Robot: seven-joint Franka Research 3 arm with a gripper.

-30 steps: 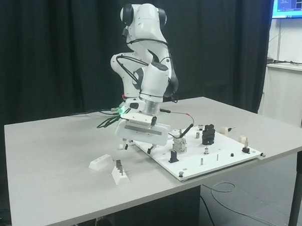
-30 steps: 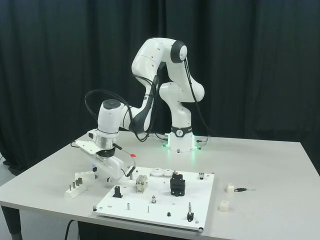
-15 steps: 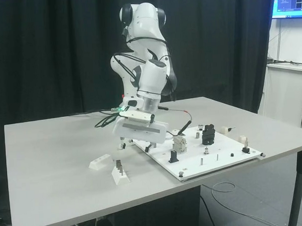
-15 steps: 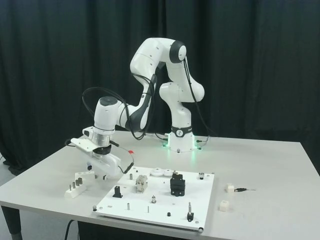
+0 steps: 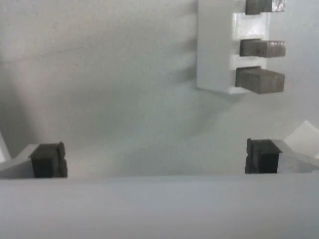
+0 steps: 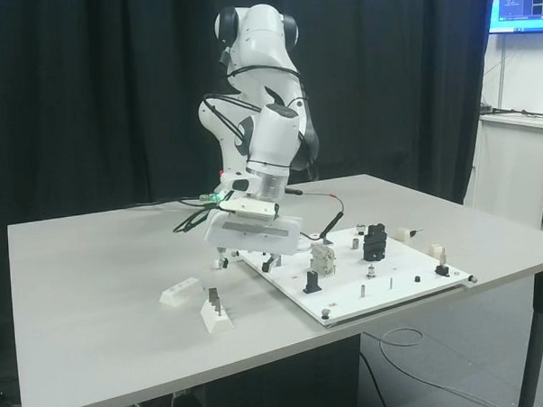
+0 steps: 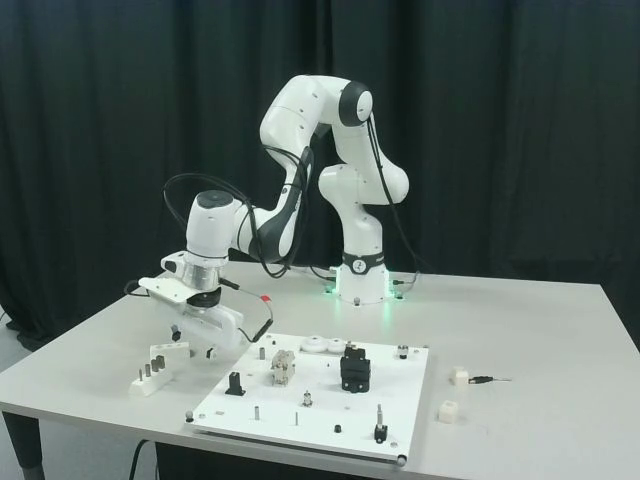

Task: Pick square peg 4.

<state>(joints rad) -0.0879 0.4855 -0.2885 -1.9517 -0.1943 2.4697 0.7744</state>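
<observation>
A white peg holder carries grey square pegs; the nearest one and another stand side by side in the wrist view. The same holder sits on the grey table, beside the white board's corner. My gripper hangs a little above the table, between the holder and the board. It is open, and nothing lies between its black fingertips. The pegs are apart from the fingers, off to one side. I cannot tell which peg is number 4.
A white assembly board with black and grey fixtures lies next to the gripper. A second white block sits close to the holder. Two small white cubes rest beyond the board. A cable loops from the wrist.
The gripper has swung away from the board's corner towards the peg holder and risen slightly. Its fingers have stayed open. The pegs and the board have not moved.
</observation>
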